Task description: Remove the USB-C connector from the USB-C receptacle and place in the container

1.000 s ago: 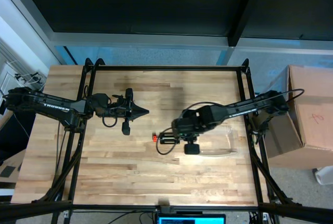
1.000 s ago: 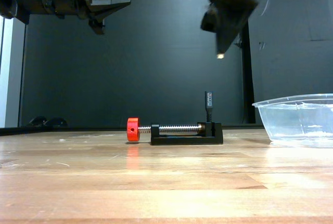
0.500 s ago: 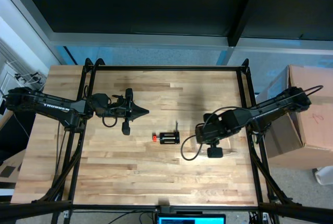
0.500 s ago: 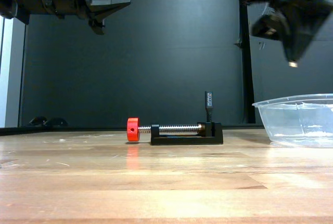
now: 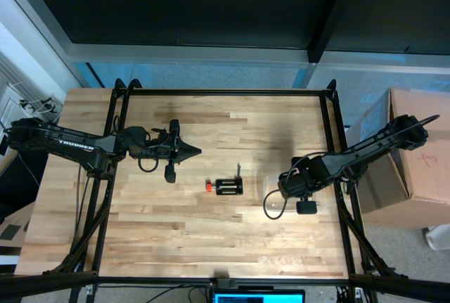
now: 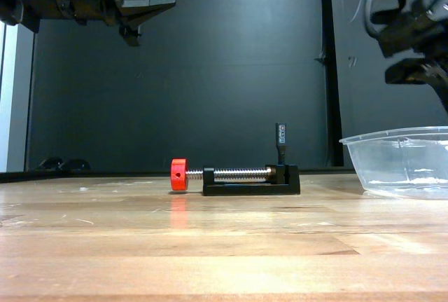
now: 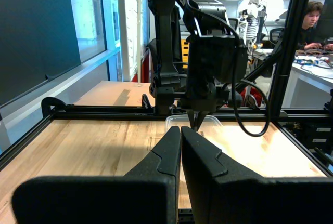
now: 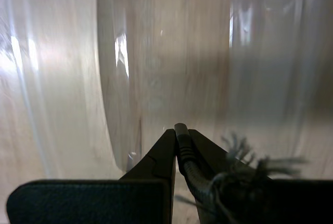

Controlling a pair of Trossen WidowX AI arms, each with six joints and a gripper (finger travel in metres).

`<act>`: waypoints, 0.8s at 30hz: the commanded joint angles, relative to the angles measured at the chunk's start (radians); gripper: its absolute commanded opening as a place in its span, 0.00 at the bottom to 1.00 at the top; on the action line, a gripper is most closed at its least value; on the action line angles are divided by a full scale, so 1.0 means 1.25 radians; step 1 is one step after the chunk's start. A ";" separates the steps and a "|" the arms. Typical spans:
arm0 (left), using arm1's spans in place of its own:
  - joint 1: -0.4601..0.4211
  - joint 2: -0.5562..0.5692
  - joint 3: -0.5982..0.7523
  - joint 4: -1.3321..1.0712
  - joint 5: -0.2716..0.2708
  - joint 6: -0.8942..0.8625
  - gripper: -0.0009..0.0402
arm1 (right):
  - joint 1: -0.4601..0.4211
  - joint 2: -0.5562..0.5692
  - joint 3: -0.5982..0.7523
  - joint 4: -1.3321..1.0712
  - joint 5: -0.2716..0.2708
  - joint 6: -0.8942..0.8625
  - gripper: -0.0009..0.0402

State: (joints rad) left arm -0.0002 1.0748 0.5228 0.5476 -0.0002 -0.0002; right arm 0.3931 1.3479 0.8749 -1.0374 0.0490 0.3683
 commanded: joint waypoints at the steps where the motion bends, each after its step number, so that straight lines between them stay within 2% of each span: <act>1: 0.000 0.000 0.000 0.000 0.000 0.000 0.02 | 0.007 0.002 -0.019 0.003 -0.016 0.014 0.05; 14: 0.000 0.000 0.000 0.000 0.000 0.000 0.02 | 0.010 0.001 -0.031 0.002 -0.012 0.035 0.48; 19: 0.000 0.000 0.000 0.000 0.000 0.000 0.02 | 0.010 0.001 -0.031 0.003 -0.011 0.034 0.57; 24: 0.000 0.000 0.000 0.000 0.000 0.000 0.02 | 0.009 0.001 -0.031 0.005 -0.011 0.035 0.59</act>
State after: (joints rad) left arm -0.0002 1.0752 0.5224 0.5476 -0.0006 -0.0006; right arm 0.4053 1.3487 0.8356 -1.0328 0.0341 0.4126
